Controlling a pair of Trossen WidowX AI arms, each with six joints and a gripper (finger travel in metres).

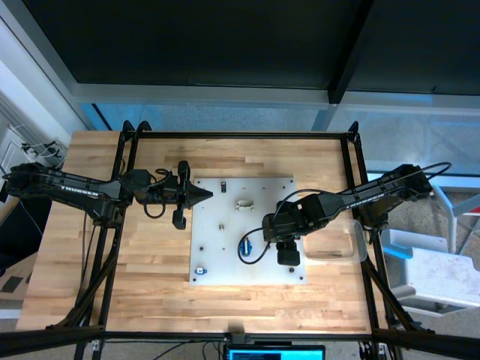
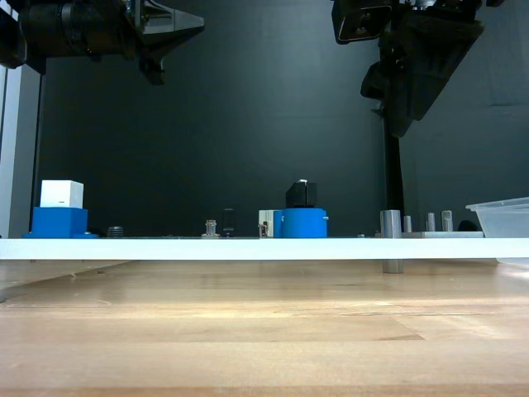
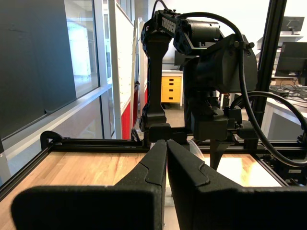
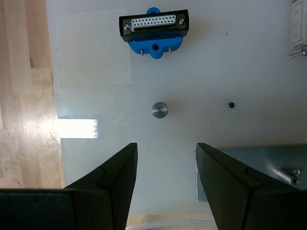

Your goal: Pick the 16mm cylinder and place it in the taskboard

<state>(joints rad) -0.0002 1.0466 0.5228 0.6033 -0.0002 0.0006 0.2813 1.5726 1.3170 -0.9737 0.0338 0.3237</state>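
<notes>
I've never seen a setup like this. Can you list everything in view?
table: one, light wood, under everything
taskboard: one, white, middle of the table
16mm cylinder: one, grey metal, upright on the taskboard below the right gripper
connector on a blue mount: one, black and blue, taskboard's near left corner
round blue fitting: one, blue, on the taskboard
grey block: one, grey metal, taskboard's right part
clear plastic tray: one, clear, right of the taskboard
frame: one, black, around the table
left gripper: one, black, shut, high at the taskboard's left edge
right gripper: one, black, open and empty, above the taskboard's near right part
</notes>
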